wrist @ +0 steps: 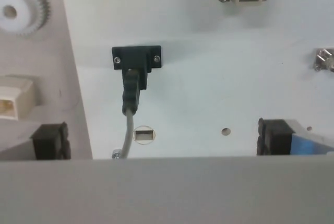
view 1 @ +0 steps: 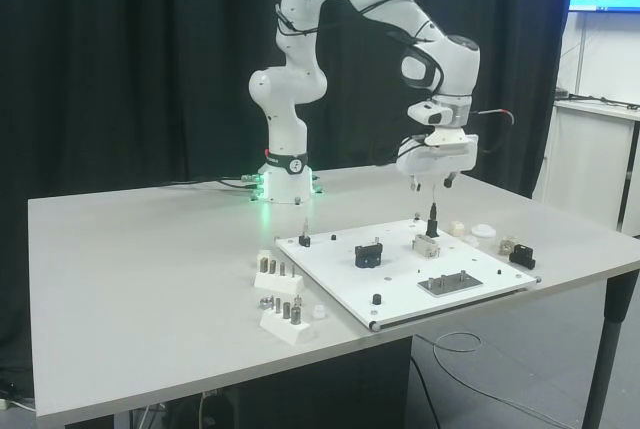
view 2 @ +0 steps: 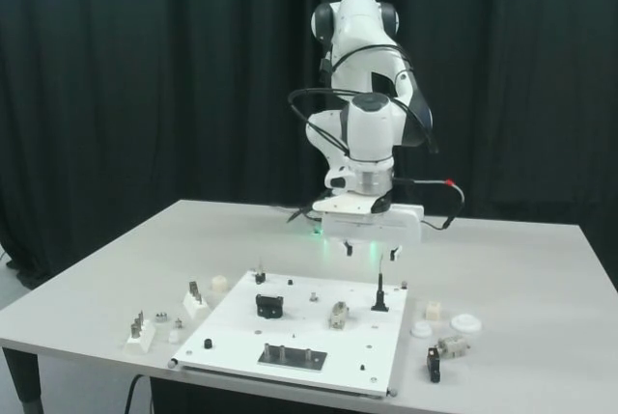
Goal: Pick BNC.
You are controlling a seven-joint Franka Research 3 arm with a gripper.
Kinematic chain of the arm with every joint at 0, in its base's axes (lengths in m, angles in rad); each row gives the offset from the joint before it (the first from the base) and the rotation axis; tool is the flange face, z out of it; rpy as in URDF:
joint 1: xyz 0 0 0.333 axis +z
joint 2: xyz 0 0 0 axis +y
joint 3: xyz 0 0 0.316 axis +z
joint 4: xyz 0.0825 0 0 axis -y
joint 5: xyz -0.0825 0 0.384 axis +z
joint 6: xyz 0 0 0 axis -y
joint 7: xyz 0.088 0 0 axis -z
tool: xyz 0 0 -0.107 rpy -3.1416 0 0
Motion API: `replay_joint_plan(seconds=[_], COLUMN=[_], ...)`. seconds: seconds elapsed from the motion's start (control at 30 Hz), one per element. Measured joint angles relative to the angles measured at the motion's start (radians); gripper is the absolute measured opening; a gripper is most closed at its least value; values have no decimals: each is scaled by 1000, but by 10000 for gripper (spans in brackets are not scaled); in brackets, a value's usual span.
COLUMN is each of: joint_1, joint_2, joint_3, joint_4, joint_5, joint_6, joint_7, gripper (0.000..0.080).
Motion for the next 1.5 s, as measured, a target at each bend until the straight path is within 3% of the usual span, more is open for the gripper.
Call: replay_joint_plan(seconds=[0.23, 0.7, 1.0, 1.5], joint_1=[0, -17, -72, -217], joint_2=[-15, -47, -48, -45], joint_3=[-23, -118, -143, -149], joint_4=[15, 60, 82, 75], joint_5=[-18, -136, -207, -200], joint_6=[-10, -21, -8, 51], joint_7=[0, -71, -124, -118], gripper=[800, 800, 800, 800])
